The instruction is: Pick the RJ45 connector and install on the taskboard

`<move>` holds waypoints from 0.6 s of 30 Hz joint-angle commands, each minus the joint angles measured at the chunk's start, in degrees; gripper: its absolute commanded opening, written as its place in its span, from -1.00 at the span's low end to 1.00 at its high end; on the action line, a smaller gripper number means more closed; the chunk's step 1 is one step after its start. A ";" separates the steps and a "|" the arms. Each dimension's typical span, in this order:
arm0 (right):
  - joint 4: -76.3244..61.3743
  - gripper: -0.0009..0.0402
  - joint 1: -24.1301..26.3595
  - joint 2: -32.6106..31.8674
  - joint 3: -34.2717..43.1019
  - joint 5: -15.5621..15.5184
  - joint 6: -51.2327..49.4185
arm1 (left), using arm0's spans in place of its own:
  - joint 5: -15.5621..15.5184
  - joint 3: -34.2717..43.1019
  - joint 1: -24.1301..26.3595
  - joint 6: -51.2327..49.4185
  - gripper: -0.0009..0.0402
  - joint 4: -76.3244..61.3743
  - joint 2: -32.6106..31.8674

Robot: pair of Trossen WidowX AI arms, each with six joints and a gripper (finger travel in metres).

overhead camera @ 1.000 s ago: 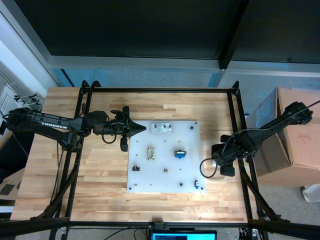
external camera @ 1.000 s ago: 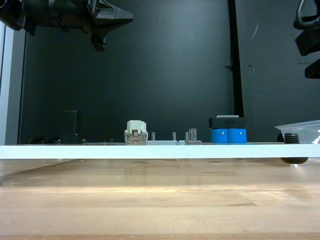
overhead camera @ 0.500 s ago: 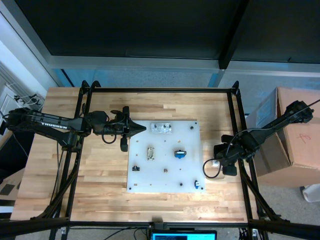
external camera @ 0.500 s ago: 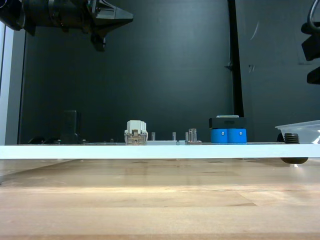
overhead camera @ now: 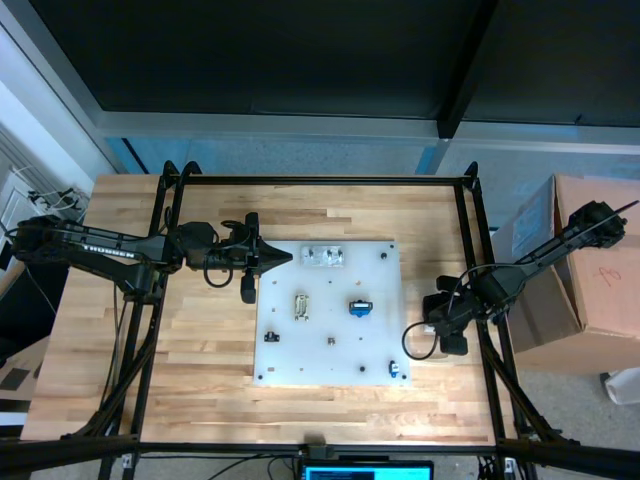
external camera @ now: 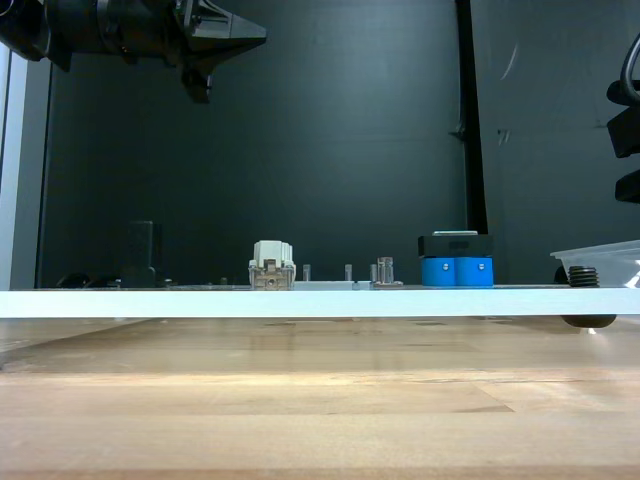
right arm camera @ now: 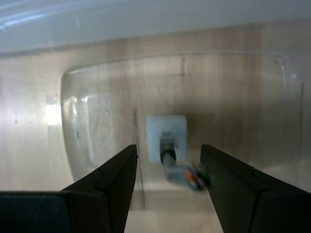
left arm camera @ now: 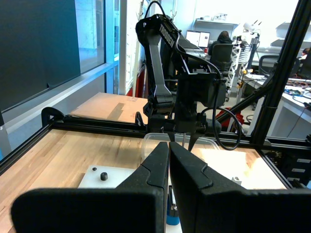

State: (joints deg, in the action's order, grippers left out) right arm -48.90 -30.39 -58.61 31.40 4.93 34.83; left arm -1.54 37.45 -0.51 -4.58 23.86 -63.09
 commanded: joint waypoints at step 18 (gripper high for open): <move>-0.17 -0.97 -0.24 0.00 -0.22 -0.07 -0.96 | 0.00 0.00 -0.02 0.00 -0.95 0.02 0.00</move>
